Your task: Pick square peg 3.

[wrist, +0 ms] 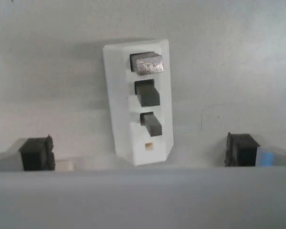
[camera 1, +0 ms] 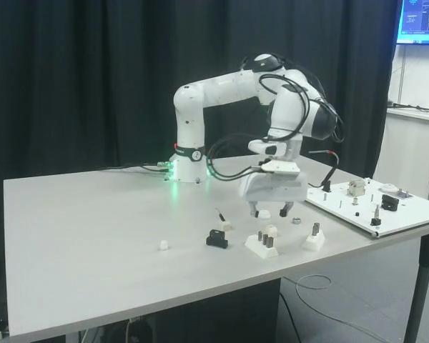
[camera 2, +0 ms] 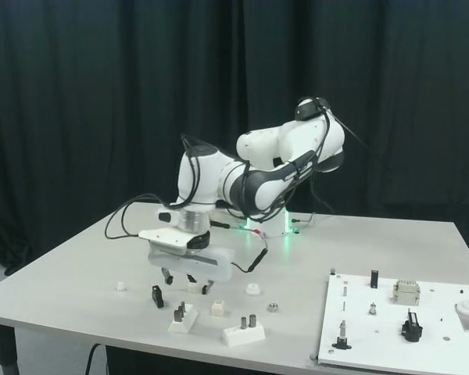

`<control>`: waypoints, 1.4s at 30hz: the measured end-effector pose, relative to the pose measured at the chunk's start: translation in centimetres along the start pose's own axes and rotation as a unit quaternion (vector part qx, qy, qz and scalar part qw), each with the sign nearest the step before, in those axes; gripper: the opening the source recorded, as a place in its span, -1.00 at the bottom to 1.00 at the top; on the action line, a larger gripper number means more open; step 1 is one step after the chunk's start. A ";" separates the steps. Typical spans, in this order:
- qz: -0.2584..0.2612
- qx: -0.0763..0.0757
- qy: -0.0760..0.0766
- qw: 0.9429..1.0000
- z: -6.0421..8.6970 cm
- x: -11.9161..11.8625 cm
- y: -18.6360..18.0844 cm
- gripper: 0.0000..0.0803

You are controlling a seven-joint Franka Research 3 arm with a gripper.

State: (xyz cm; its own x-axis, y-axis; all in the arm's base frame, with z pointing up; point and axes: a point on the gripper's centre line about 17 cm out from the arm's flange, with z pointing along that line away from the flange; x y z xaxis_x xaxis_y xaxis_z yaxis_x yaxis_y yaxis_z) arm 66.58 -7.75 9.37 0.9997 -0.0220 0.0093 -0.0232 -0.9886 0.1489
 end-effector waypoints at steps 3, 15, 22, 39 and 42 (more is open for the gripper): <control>-0.005 0.006 -0.003 1.000 0.5 0.0 0.3 0.99; -0.020 0.022 -0.008 1.000 2.3 0.4 0.9 0.99; -0.027 0.027 -0.010 0.999 3.1 0.7 0.9 0.99; -0.029 0.036 -0.014 0.999 4.5 1.1 0.9 0.99; -0.028 0.038 -0.015 0.999 4.8 1.1 0.8 0.99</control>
State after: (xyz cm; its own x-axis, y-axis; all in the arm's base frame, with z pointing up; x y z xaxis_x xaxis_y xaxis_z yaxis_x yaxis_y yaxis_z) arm 67.69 -9.33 4.77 0.9992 0.0308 -0.0260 0.0326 -0.9968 0.0724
